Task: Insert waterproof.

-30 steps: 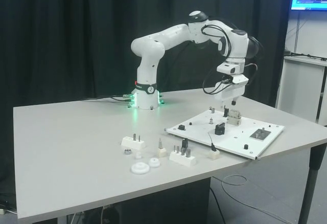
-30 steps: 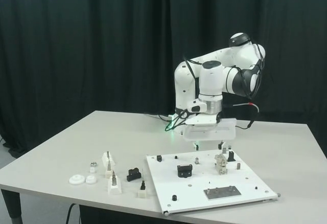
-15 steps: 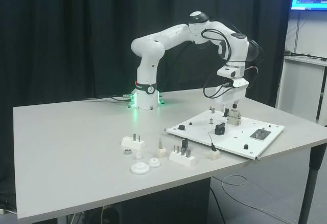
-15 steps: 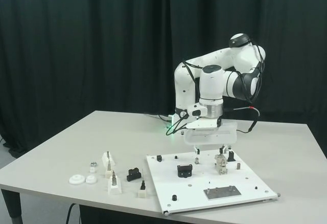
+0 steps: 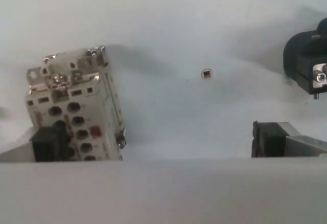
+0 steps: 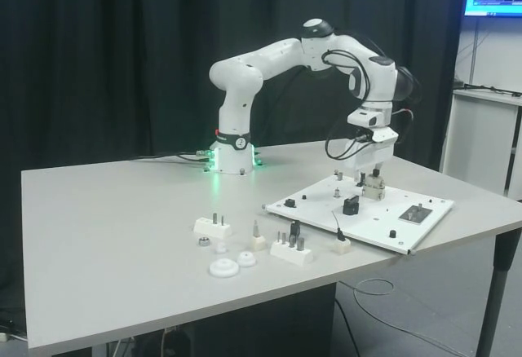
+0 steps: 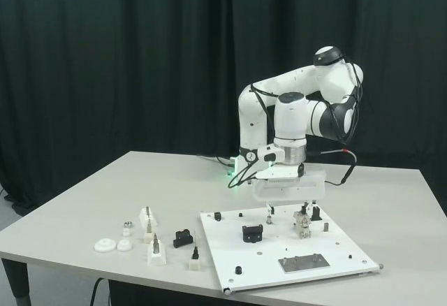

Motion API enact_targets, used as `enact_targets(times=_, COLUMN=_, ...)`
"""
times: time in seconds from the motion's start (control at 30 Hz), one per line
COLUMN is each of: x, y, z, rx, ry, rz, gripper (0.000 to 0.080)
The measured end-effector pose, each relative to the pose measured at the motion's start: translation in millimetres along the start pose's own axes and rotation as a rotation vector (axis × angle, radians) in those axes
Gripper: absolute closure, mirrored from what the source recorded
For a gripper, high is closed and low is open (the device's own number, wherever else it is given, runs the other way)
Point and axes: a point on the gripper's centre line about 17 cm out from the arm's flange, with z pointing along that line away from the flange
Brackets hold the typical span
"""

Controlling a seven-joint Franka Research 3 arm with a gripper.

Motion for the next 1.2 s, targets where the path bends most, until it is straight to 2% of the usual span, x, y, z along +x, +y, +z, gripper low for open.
enact_targets(times=1.2, x=2.6, y=3.1, z=3.9, rx=-0.017, ry=0.009, rz=-0.004, gripper=0.0003)
